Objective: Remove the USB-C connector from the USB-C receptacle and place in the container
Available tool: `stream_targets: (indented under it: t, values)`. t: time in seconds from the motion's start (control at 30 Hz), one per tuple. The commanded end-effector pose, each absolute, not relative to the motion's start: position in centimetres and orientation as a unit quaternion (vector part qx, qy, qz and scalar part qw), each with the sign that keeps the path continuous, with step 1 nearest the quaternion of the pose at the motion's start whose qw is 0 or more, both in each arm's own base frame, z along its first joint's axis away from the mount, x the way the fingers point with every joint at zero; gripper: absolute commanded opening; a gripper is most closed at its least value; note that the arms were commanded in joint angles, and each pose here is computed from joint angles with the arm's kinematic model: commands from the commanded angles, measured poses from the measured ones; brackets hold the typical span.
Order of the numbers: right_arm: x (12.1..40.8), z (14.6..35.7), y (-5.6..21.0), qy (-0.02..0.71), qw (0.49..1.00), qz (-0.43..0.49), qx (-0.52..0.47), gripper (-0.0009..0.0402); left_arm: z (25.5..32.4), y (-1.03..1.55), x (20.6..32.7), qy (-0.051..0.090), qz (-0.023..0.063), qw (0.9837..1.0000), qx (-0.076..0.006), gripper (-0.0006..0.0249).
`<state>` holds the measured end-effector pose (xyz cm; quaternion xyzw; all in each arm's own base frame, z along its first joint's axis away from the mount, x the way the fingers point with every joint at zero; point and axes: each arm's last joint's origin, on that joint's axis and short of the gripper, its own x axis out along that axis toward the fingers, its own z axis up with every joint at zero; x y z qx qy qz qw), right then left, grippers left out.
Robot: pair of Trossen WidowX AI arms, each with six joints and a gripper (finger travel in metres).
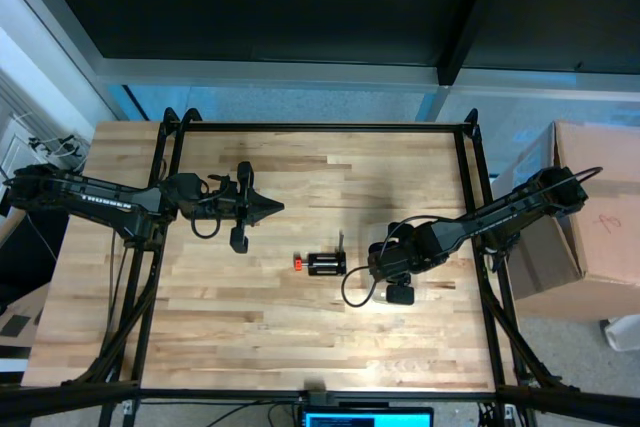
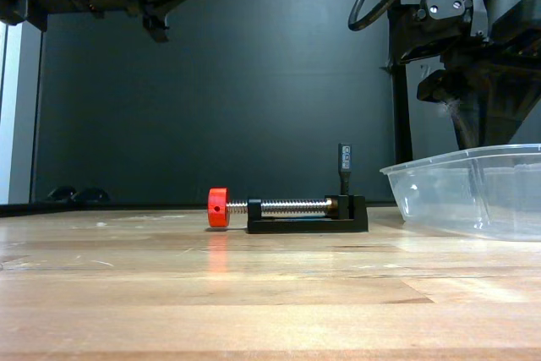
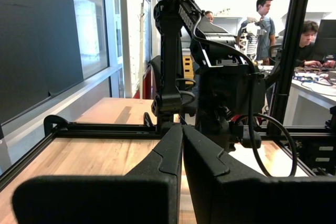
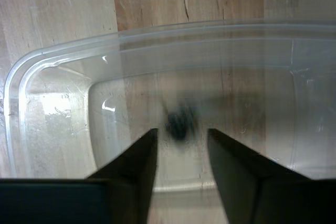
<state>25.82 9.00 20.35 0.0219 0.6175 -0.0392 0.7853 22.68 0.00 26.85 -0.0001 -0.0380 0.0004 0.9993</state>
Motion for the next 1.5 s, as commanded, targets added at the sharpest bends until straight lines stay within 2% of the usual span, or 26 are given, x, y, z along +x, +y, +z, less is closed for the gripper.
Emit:
stream_targets:
  t: [0.03,0.2,0.37,0.63,0.87,1.03,1.17,1.3,1.5]
  values:
    - [25.7,20.8,9.0,0.617,0.786,-0.037,0.021,0.0214,26.86,0.01,22.7,-0.038,0.0004,0.9993,-0.0001,0.0000]
    - [25.3,22.0,8.4,0.611,0.790,-0.039,0.024,0.0267,26.85,0.00,22.7,-0.038,0.0002,0.9993,-0.0001,0.0000]
    - [24.6,23.9,7.2,0.585,0.808,-0.045,0.042,0.0269,26.85,0.01,22.7,-0.038,0.0004,0.9993,-0.0001,0.0000]
    - [23.2,28.3,4.1,0.465,0.881,-0.083,0.035,0.0222,26.85,0.01,22.7,-0.038,0.0004,0.9993,-0.0001,0.0000]
    - [22.9,31.2,2.0,0.312,0.947,-0.079,0.013,0.0143,26.85,0.00,22.7,-0.038,0.0002,0.9993,-0.0001,0.0000]
    - [23.0,31.6,0.6,0.187,0.981,-0.045,0.028,0.0067,26.85,0.01,22.7,-0.038,0.0004,0.9993,-0.0001,0.0000]
    - [23.2,30.8,0.0,0.095,0.994,-0.017,0.044,-0.0006,26.86,0.00,22.7,-0.038,0.0002,0.9993,-0.0001,0.0000]
    - [23.2,29.8,-0.1,0.019,0.999,-0.016,0.048,0.0002,26.85,0.01,22.7,-0.038,0.0004,0.9993,-0.0001,0.0000]
    - [22.8,28.2,-0.1,-0.027,0.998,-0.010,0.048,0.0000,26.85,0.00,22.7,-0.038,0.0002,0.9993,-0.0001,0.0000]
